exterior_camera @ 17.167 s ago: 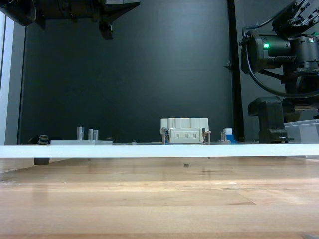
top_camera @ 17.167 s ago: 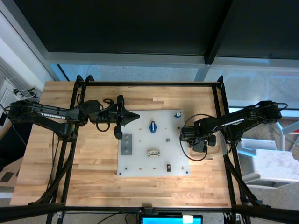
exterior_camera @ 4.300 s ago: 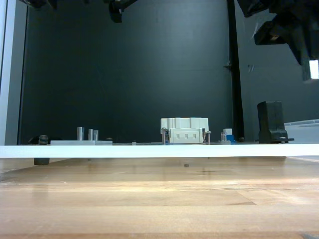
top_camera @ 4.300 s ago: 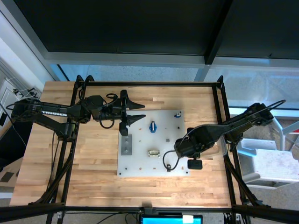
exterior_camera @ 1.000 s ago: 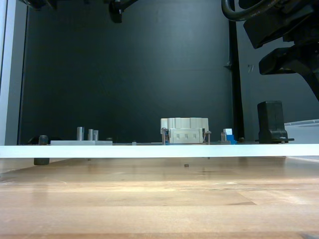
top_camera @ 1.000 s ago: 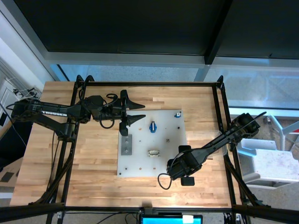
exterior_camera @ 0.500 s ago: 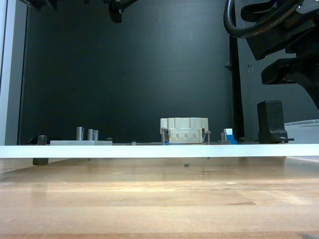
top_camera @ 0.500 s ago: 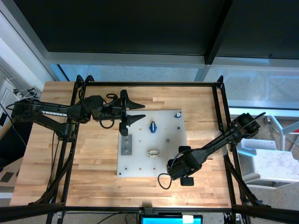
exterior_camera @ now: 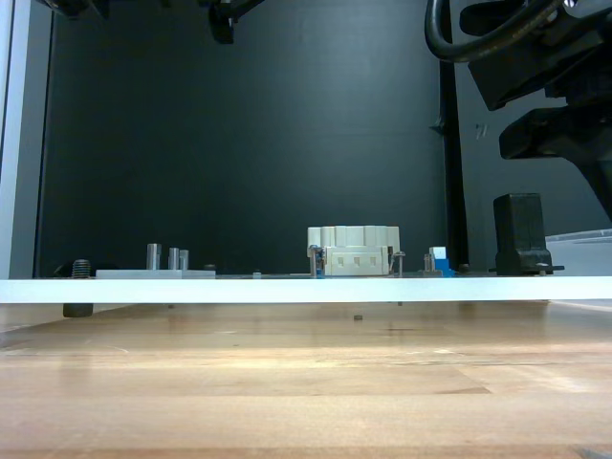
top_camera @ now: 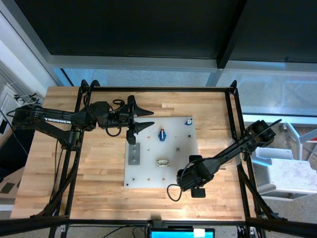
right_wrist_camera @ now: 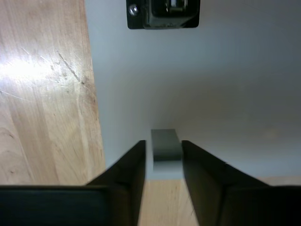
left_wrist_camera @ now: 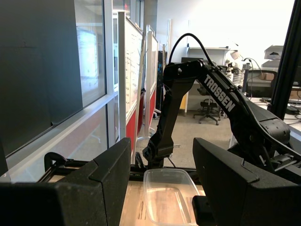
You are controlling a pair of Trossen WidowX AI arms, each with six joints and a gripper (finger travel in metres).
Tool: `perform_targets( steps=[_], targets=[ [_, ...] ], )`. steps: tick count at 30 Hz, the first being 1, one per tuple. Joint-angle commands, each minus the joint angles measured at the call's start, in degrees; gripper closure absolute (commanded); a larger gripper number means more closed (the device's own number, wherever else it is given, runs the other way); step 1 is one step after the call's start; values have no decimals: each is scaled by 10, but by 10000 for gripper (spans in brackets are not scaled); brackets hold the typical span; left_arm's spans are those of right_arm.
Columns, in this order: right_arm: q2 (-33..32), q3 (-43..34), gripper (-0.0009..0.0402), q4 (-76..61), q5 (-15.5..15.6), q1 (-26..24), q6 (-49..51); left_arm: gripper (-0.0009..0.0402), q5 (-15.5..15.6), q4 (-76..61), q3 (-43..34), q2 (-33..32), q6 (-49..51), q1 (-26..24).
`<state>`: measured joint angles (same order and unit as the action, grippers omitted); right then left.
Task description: Pick the 16mm bar and place in it's hole on the taskboard
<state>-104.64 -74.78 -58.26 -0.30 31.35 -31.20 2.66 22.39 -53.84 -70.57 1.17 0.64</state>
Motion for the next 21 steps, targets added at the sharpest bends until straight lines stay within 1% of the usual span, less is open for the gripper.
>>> perform_targets(
  steps=[1,5,9,12,21],
  targets=[
    [1,-13,204,-19,-1,0,1,213,0,0,0,0,0,0],
    [11,-20,149,-28,0,0,1,214,0,0,0,0,0,0],
    [23,-27,118,-39,-1,0,1,214,0,0,0,0,0,0],
    [30,-35,112,-59,-1,0,1,213,0,0,0,0,0,0],
    [33,-45,112,-88,-1,0,1,213,0,0,0,0,0,0]
  ],
)
